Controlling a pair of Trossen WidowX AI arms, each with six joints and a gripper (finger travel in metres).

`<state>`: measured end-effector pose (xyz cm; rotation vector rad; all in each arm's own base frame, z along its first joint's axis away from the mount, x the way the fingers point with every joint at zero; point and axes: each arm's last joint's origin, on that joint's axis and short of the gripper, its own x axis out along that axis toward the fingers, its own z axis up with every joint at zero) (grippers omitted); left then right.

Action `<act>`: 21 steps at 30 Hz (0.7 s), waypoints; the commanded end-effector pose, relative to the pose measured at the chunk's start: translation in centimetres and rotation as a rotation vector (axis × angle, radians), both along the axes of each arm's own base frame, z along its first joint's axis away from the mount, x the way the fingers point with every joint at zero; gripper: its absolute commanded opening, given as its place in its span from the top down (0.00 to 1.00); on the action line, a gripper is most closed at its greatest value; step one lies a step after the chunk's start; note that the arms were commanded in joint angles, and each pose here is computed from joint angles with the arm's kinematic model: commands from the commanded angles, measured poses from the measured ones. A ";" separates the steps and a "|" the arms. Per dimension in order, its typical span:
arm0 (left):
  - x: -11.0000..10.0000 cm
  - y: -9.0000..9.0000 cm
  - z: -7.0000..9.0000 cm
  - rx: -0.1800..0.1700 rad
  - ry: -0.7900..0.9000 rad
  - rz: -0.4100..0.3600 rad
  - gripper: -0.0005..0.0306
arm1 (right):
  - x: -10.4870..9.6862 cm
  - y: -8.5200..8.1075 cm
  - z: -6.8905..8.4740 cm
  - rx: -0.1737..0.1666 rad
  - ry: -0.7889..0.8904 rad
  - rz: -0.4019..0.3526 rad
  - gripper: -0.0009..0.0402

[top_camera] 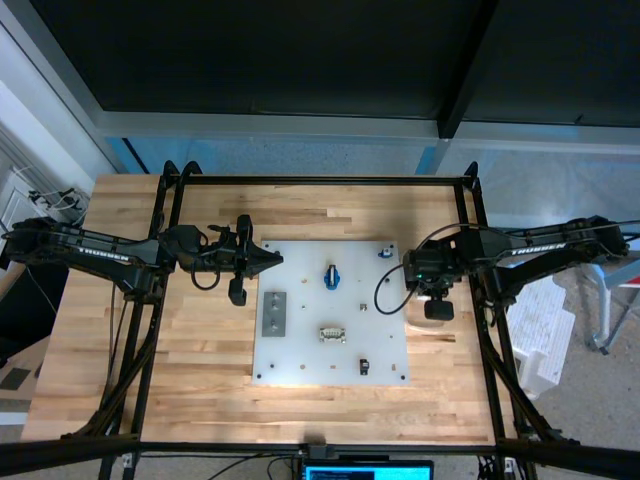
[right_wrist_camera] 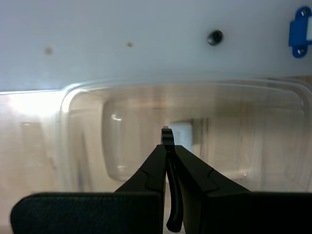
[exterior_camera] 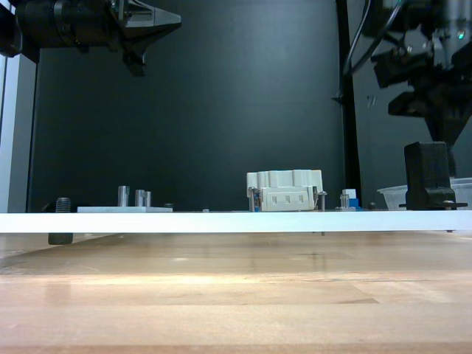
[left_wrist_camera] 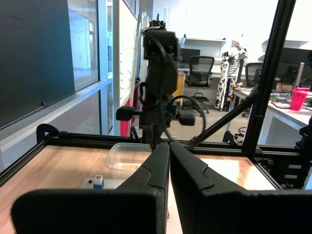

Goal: Pick the USB connector and install on taskboard

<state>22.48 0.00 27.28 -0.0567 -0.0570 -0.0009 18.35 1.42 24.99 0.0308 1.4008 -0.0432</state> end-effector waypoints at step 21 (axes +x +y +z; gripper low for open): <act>0.0 0.0 0.0 0.000 -0.001 0.000 0.98 | 5.4 8.5 4.3 -0.003 -0.044 0.084 0.98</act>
